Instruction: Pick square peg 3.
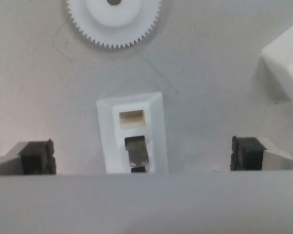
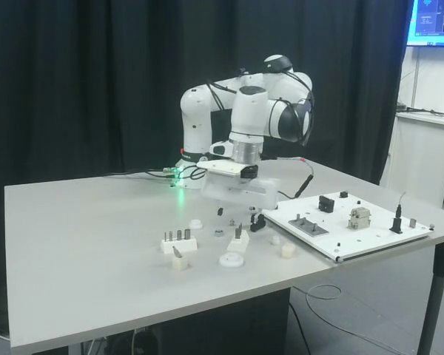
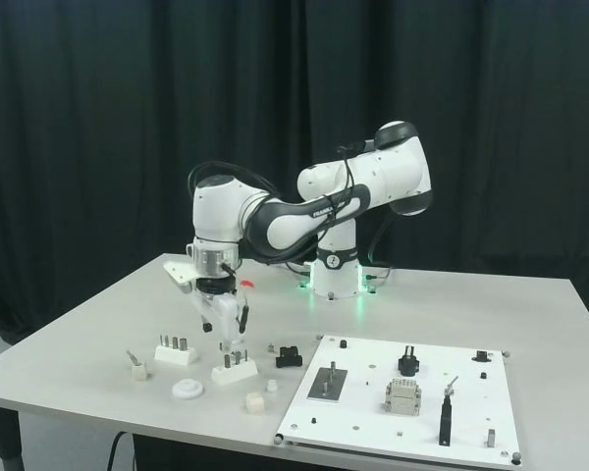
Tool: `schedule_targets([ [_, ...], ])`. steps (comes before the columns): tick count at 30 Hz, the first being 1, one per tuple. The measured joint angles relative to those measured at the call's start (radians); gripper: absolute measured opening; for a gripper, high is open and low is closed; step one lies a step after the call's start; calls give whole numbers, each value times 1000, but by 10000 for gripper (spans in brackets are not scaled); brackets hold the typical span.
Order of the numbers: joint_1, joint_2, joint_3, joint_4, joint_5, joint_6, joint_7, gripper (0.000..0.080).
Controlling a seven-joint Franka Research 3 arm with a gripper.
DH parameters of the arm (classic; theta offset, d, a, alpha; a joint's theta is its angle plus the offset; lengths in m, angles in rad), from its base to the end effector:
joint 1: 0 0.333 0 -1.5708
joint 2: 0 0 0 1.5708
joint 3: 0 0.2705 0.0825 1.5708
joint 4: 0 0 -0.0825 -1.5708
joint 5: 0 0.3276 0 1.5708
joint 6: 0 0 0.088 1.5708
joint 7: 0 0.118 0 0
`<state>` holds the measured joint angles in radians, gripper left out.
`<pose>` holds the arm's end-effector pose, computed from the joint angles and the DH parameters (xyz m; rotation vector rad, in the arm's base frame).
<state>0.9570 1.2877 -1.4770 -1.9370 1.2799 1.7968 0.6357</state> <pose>0.5238 -0.1283 0.2456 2.1803 -2.1763 0.0493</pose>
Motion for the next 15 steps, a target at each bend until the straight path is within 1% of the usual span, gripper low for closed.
schedule_targets([
  [8,8,3,22,-35,50,2,-1,800],
  [11,10,8,30,-43,61,7,-1,800],
  [15,13,10,44,-52,70,27,-4,800],
])
